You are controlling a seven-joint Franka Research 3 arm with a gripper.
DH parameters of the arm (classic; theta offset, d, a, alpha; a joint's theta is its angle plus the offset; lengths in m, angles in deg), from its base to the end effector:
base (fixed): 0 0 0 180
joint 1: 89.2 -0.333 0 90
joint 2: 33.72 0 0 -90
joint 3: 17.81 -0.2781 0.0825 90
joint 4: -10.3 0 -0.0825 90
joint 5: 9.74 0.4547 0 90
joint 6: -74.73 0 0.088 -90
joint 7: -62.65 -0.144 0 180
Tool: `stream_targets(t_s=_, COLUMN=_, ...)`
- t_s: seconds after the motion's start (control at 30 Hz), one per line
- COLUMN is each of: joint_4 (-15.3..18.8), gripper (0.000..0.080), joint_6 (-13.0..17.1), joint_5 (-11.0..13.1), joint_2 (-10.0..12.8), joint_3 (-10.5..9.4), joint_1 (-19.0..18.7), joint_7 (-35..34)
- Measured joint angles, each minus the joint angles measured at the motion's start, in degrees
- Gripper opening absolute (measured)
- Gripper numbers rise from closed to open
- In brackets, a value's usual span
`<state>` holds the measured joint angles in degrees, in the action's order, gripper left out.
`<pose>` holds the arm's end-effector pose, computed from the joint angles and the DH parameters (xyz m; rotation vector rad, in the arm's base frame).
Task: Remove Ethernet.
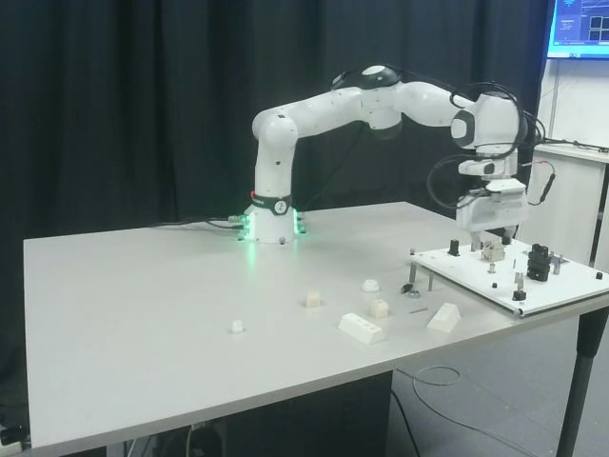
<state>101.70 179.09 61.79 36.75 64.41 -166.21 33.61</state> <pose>0.7021 0.2057 0.2481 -2.9059 1.0849 -0.1715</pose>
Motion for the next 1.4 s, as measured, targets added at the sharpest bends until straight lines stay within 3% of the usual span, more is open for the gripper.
stream_targets(t_s=0.2, joint_4=-5.4, gripper=0.08, joint_6=-0.5, joint_5=-0.4, joint_2=0.0, joint_3=-1.92, joint_1=3.4, joint_7=12.4)
stream_targets(t_s=0.6, joint_4=-12.8, gripper=0.08, joint_6=-2.4, joint_5=-3.6, joint_2=0.1, joint_3=-4.31, joint_1=7.7, joint_7=22.9)
stream_targets(t_s=0.83, joint_4=-15.3, gripper=0.08, joint_6=-2.4, joint_5=-5.6, joint_2=0.1, joint_3=-5.15, joint_1=8.8, joint_7=29.6)
stream_targets(t_s=1.23, joint_4=-18.0, gripper=0.08, joint_6=-2.2, joint_5=-9.9, joint_2=0.4, joint_3=-6.16, joint_1=9.4, joint_7=51.0)
stream_targets(t_s=1.4, joint_4=-18.8, gripper=0.08, joint_6=-1.4, joint_5=-11.0, joint_2=0.8, joint_3=-6.44, joint_1=9.5, joint_7=55.9)
